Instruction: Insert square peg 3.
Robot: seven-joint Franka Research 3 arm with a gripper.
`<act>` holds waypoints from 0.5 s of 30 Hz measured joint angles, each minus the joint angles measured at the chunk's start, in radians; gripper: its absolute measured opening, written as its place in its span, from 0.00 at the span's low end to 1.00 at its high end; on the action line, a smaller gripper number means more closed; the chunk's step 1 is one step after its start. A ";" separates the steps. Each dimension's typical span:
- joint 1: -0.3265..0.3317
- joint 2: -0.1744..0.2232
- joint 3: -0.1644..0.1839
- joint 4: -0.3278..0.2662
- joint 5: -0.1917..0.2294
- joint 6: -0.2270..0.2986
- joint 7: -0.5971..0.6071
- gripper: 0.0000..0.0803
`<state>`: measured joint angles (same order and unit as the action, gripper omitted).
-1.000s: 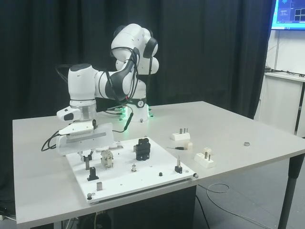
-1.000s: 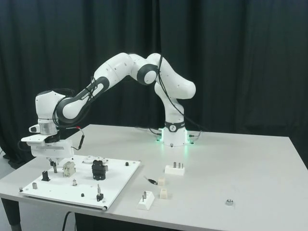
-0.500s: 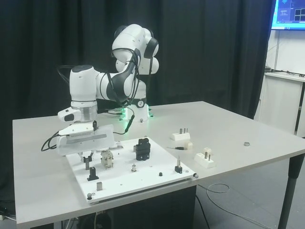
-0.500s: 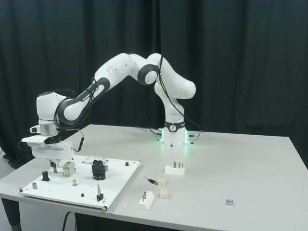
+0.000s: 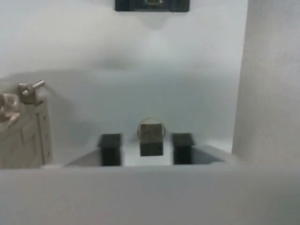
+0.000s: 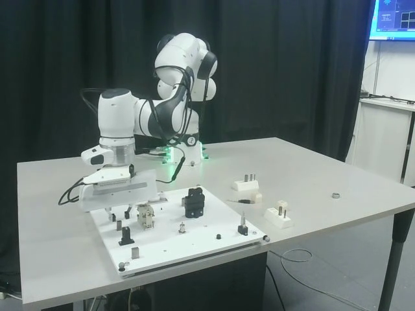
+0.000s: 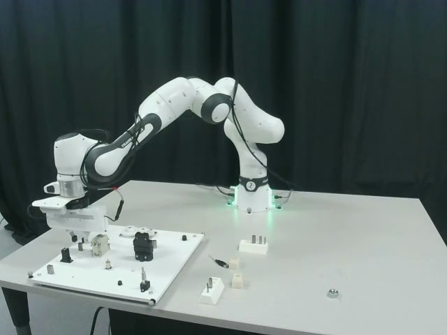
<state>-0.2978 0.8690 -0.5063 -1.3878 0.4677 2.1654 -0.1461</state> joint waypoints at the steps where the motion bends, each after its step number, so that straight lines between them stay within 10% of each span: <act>1: 0.001 0.000 0.000 0.000 -0.004 0.000 0.000 0.14; 4: 0.006 0.000 -0.002 0.000 -0.012 0.000 0.000 0.14; 5: 0.007 0.000 -0.003 0.000 -0.015 0.000 0.000 0.39; 6: 0.008 0.000 -0.005 0.000 -0.017 0.000 0.000 0.39; 7: 0.010 0.000 -0.007 0.000 -0.020 0.000 0.000 0.80; 15: 0.035 -0.001 -0.044 0.000 -0.024 -0.002 0.001 0.96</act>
